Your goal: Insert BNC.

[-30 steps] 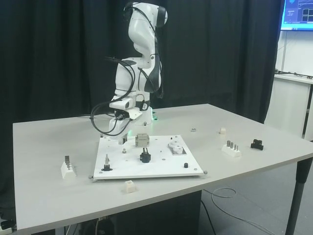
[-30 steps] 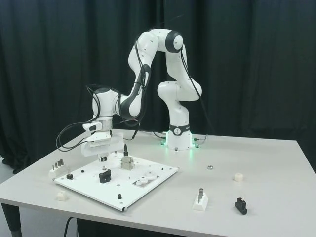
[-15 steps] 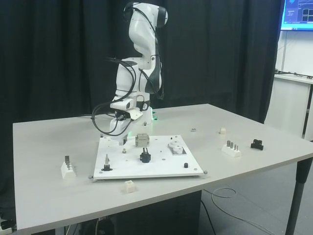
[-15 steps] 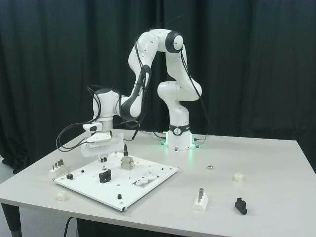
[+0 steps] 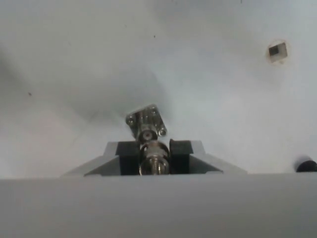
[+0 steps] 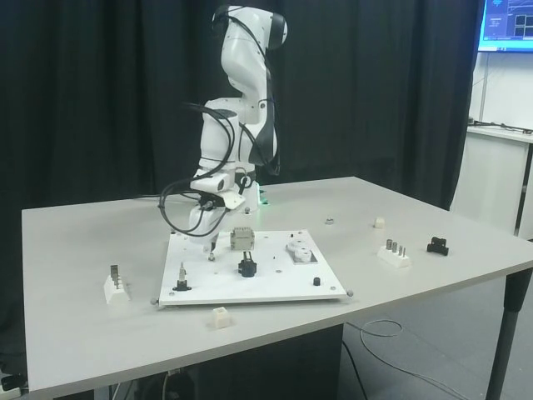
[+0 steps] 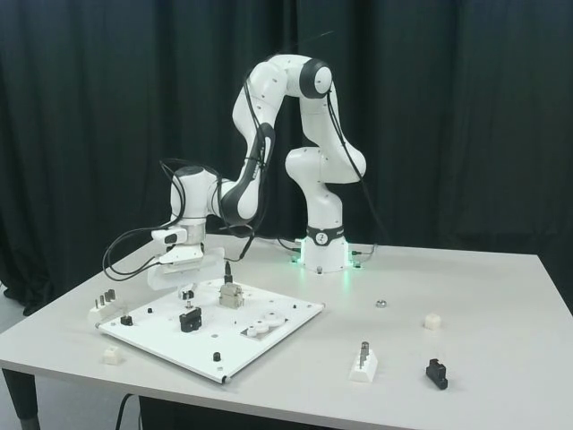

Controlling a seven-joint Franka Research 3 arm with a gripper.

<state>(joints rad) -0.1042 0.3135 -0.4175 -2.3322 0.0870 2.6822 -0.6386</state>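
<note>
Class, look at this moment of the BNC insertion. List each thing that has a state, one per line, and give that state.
Gripper: shut on the BNC plug, low over the white board.
BNC plug: held between the fingers, lined up with the socket; whether it touches cannot be told.
BNC socket: fixed on the white board, not visibly mated.
Arm base light: lit green.
Monitor: switched on.

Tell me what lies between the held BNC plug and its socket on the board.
Nothing: in the wrist view the BNC plug in the gripper sits right at the socket on the white board.
</note>
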